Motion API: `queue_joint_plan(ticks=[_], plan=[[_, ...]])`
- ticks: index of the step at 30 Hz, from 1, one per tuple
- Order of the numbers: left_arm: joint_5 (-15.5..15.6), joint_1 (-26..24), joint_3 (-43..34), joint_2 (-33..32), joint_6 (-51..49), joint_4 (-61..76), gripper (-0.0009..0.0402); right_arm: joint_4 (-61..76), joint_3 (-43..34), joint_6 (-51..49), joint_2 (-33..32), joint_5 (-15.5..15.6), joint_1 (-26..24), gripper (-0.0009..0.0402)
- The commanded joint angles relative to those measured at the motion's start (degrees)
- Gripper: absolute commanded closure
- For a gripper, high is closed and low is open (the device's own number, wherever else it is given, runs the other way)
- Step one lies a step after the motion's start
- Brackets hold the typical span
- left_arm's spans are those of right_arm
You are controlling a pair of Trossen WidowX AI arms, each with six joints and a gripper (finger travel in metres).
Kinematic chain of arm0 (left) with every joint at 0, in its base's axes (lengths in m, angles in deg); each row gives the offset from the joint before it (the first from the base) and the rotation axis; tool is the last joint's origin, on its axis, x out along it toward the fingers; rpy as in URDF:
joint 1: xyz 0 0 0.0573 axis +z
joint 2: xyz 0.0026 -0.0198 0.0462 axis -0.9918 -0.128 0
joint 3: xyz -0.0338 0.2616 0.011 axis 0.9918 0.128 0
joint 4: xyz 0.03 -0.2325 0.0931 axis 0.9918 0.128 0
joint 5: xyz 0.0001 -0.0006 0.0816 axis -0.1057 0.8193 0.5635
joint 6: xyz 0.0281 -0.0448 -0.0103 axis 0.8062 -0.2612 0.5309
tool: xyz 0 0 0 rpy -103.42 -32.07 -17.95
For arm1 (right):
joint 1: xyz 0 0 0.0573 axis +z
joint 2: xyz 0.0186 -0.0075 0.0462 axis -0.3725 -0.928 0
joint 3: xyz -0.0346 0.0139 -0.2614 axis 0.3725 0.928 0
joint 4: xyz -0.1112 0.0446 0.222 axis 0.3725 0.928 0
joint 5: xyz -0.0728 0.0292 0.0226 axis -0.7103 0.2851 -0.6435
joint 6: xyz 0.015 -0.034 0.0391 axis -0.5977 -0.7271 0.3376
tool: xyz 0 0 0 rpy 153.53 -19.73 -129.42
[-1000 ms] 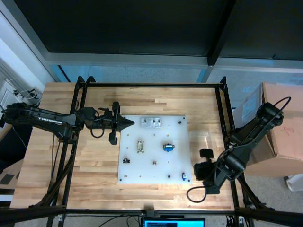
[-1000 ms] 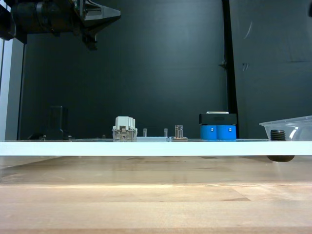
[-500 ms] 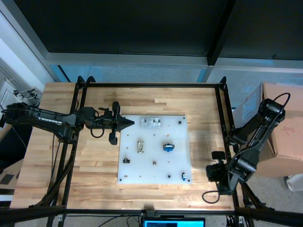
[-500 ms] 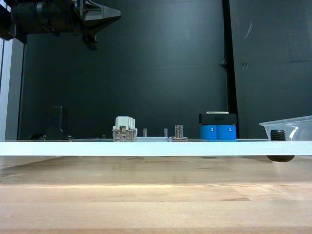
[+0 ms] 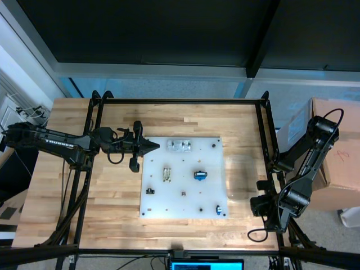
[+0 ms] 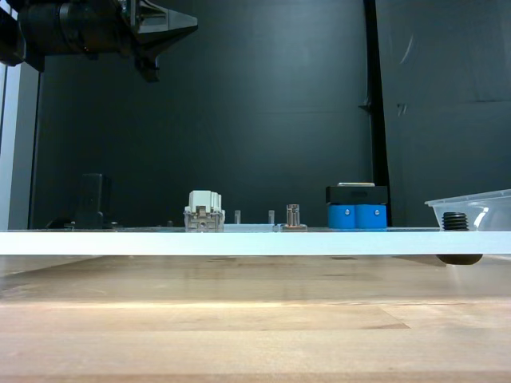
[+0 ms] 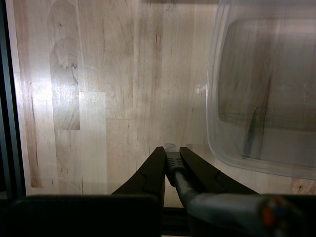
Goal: Remove the RJ45 connector from the taskboard and place in the container
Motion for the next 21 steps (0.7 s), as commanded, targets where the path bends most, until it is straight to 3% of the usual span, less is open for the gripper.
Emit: queue_joint_plan(ticks=[1,7,21], plan=[[0.0,0.0,0.0,0.0,0.0,0.0,0.0393,-0.2,0.0,-0.1,-0.1,0.0,0.0,0.0393],[0.0,0.0,0.0,0.0,0.0,0.0,0.0393,-0.9,0.0,-0.1,-0.1,-0.1,-0.2,0.037],[0.0,0.0,0.0,0.0,0.0,0.0,0.0393,-2.1,0.0,1.9,-0.9,-0.5,-1.0,0.0197]])
